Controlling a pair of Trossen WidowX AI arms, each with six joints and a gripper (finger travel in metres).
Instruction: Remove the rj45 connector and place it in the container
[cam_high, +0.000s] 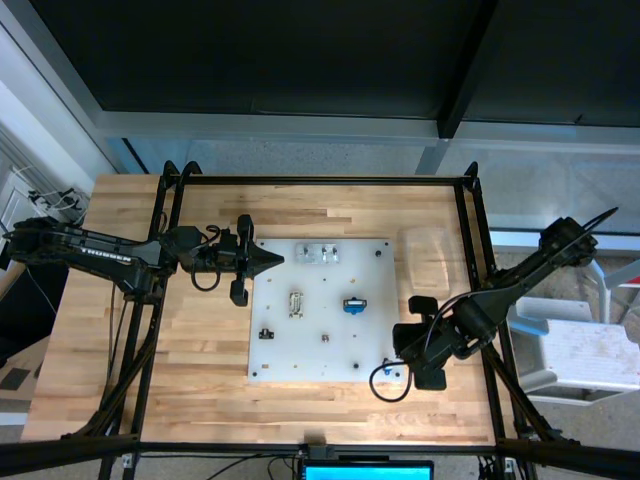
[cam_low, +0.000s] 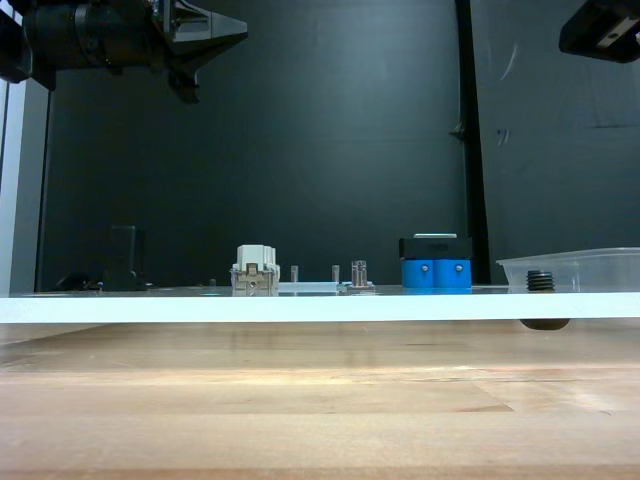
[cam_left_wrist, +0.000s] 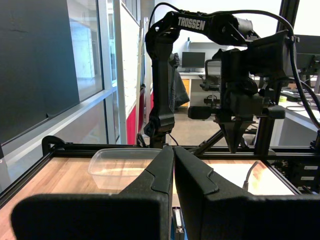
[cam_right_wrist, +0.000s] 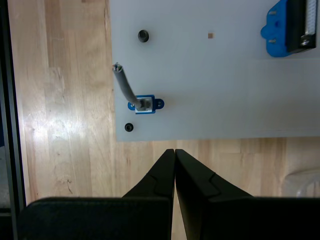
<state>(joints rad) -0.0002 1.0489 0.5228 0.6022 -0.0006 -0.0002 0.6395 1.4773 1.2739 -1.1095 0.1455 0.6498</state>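
You are looking along the left gripper (cam_left_wrist: 173, 150), whose two black fingers (cam_left_wrist: 195, 175) are pressed together with no gap at the tips. Just past those tips lies the container (cam_left_wrist: 107, 165), a clear plastic tray resting on the wooden table (cam_left_wrist: 55, 180), and you can see nothing inside it. Across the table stands the right arm (cam_left_wrist: 162, 75), with white TROSSEN lettering on its upper link. The right gripper (cam_left_wrist: 234, 145) hangs from it pointing straight down, closed to a point, well above the table and off to one side of the container. A black frame rail (cam_left_wrist: 75, 146) runs behind the tray, with windows and an office monitor (cam_left_wrist: 193, 59) beyond.
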